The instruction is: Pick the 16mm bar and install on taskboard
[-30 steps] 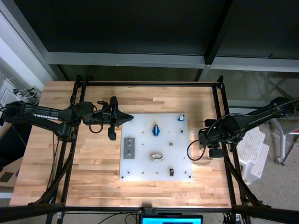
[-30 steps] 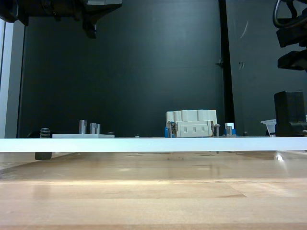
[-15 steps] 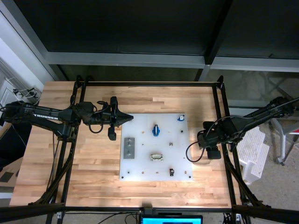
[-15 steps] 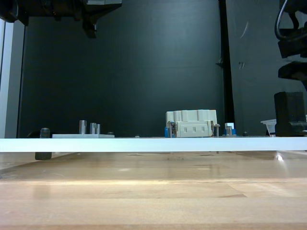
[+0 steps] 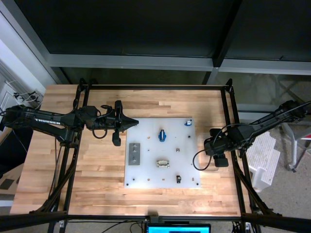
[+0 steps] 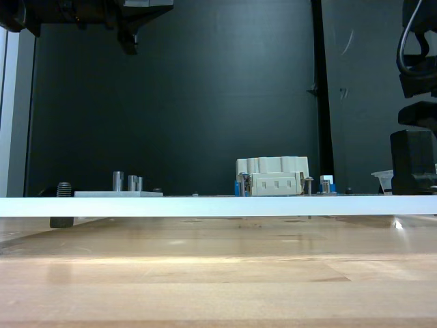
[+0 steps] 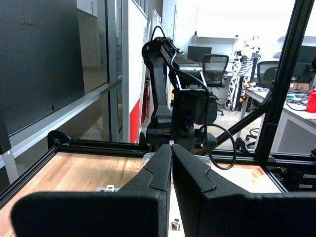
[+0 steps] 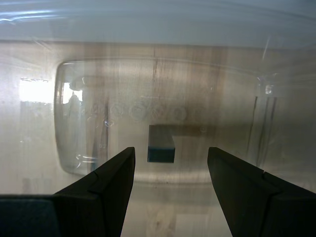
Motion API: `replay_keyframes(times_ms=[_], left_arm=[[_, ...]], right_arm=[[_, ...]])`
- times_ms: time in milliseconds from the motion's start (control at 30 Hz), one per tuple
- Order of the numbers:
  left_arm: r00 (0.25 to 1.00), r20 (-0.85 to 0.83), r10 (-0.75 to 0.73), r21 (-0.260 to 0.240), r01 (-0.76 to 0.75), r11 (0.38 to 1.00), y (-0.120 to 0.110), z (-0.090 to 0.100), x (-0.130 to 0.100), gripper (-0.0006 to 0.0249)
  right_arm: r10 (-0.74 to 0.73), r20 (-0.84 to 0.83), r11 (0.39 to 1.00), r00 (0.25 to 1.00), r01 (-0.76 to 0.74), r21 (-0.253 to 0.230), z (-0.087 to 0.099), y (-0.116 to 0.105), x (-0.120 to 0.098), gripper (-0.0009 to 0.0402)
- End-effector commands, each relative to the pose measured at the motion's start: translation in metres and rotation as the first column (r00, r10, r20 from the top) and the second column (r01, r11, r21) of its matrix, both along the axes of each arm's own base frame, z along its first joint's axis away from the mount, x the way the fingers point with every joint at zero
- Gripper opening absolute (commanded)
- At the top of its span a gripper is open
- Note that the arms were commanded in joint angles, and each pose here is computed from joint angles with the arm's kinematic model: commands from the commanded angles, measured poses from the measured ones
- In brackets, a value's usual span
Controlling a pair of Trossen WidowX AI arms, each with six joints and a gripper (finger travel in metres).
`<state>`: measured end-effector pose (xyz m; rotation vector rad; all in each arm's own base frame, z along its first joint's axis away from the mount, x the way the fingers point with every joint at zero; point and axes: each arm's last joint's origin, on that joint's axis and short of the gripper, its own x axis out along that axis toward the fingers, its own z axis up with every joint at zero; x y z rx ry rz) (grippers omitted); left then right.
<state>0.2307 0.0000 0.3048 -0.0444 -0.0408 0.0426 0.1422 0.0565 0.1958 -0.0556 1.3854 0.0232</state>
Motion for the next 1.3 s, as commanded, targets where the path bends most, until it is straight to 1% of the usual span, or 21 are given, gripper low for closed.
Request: replay_keyframes(times_ms=[33,200,500,967,1100,1300], left_arm=[[1.000,0.000,0.000,0.000,0.000,1.000,0.000,0.000,0.000,0.0000],[1.000,0.000,0.000,0.000,0.000,1.000,0.000,0.000,0.000,0.0000],[1.000,0.000,0.000,0.000,0.000,1.000,0.000,0.000,0.000,0.0000],[1.000,0.000,0.000,0.000,0.000,1.000,0.000,0.000,0.000,0.0000],[1.000,0.000,0.000,0.000,0.000,1.000,0.000,0.000,0.000,0.0000],[1.000,0.000,0.000,0.000,0.000,1.000,0.000,0.000,0.000,0.0000]], right_arm=[[0.001,0.008,1.000,1.000,-0.001,0.004,-0.006,0.001,0.001,0.0204],[0.003,0.017,1.000,1.000,-0.004,0.008,-0.012,0.001,0.001,0.0204],[0.005,0.004,1.000,1.000,-0.005,0.012,-0.018,0.001,-0.001,0.0204],[-0.002,0.006,1.000,1.000,0.002,0.014,-0.018,0.001,-0.001,0.0202],[-0.002,0.007,1.000,1.000,0.002,0.015,-0.018,0.001,-0.001,0.0186],[-0.008,0.007,1.000,1.000,0.008,0.016,-0.018,0.001,-0.001,0.0145]])
